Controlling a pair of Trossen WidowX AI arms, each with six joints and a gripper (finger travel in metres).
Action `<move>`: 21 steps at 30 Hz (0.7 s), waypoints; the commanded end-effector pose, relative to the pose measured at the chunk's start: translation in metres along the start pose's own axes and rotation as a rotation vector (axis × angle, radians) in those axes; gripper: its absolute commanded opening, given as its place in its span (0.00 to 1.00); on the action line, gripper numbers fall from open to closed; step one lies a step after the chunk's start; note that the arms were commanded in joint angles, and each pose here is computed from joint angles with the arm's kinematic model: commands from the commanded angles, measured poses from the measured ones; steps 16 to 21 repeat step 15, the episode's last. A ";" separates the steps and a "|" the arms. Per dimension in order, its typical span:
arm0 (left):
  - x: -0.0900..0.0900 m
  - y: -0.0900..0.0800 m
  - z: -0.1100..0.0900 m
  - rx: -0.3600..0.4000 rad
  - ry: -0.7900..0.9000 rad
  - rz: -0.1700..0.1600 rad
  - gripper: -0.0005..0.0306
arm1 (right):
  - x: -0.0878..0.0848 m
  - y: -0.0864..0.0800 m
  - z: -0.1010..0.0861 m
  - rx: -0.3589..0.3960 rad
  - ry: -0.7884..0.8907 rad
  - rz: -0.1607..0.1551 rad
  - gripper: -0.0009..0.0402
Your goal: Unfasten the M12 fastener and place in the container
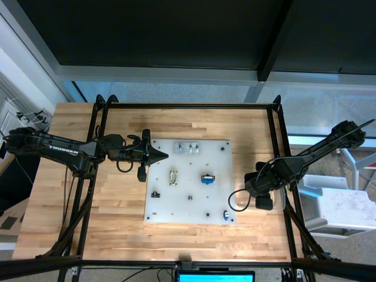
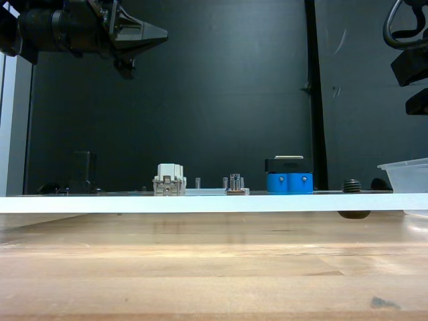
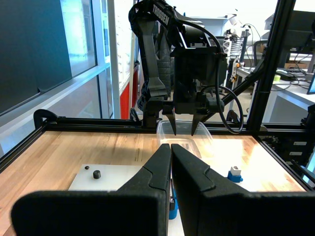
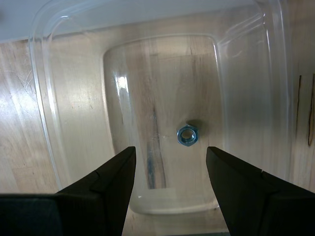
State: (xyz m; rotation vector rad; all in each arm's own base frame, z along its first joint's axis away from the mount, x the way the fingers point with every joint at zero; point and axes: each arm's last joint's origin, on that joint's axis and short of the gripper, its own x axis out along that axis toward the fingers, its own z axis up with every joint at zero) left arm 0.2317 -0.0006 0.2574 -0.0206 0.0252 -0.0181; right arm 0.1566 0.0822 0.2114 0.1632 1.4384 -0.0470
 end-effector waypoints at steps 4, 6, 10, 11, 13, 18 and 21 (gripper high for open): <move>0.000 0.000 0.000 0.000 0.000 0.000 0.02 | 0.000 0.000 0.000 0.000 -0.001 0.000 0.51; 0.000 0.000 0.000 0.000 0.000 0.000 0.02 | 0.000 0.000 0.000 0.000 -0.001 0.000 0.51; 0.000 0.000 0.000 0.000 0.000 0.000 0.02 | 0.000 0.000 0.000 0.000 -0.002 0.000 0.51; 0.000 0.000 0.000 0.000 0.000 0.000 0.02 | 0.000 0.000 0.000 0.000 -0.002 0.000 0.51; 0.000 0.000 0.000 0.000 0.000 0.000 0.02 | 0.000 0.000 0.000 0.000 -0.003 0.000 0.51; 0.000 0.000 0.000 0.000 0.000 0.000 0.02 | 0.000 0.000 0.000 0.000 -0.006 -0.001 0.51; 0.000 0.000 0.000 0.000 0.000 0.000 0.02 | 0.000 0.000 0.000 0.000 -0.006 -0.001 0.51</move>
